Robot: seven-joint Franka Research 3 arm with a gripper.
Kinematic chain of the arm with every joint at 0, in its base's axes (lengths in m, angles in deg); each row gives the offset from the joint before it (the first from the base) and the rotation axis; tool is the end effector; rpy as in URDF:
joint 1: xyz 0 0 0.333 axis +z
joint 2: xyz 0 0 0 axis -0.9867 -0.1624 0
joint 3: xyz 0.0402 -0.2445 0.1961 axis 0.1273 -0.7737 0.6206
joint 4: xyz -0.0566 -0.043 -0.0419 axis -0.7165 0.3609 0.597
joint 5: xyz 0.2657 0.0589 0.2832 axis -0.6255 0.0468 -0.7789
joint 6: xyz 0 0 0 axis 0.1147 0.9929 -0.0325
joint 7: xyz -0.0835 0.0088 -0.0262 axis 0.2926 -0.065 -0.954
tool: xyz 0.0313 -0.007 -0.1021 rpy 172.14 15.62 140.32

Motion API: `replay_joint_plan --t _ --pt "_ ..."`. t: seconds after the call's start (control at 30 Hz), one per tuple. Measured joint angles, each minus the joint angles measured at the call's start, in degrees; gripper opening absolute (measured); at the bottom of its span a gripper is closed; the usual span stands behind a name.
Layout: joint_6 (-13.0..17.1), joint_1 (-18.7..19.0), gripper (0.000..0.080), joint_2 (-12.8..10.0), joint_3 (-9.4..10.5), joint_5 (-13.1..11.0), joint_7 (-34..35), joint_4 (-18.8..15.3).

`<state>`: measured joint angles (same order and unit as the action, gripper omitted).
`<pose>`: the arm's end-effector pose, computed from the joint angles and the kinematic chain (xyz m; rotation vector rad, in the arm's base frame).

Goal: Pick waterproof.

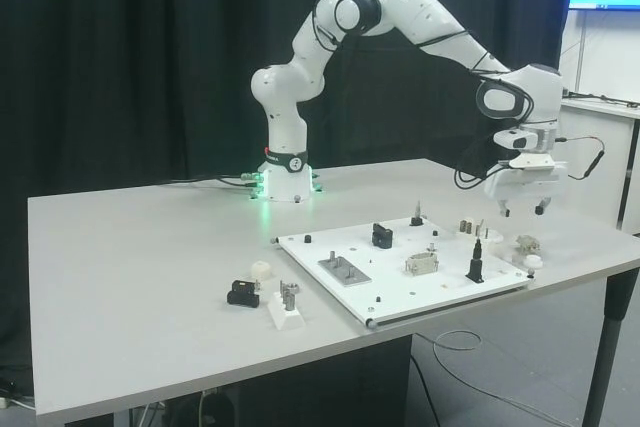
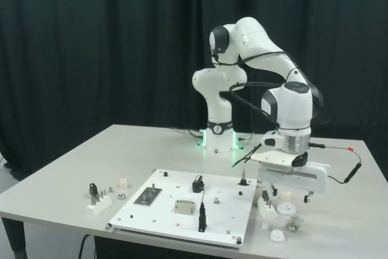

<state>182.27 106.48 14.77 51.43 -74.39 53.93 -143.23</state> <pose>0.6205 0.3213 0.2637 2.7358 -1.5313 -0.0235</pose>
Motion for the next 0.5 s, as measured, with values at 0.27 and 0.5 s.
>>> replay_joint_plan --t 0.27,0.5 --pt "-0.2 1.0 0.08 -1.8 -0.76 -0.8 -0.2 1.9" --pt "0.0 1.7 0.08 -3.0 -0.76 -1.3 -0.2 2.8"
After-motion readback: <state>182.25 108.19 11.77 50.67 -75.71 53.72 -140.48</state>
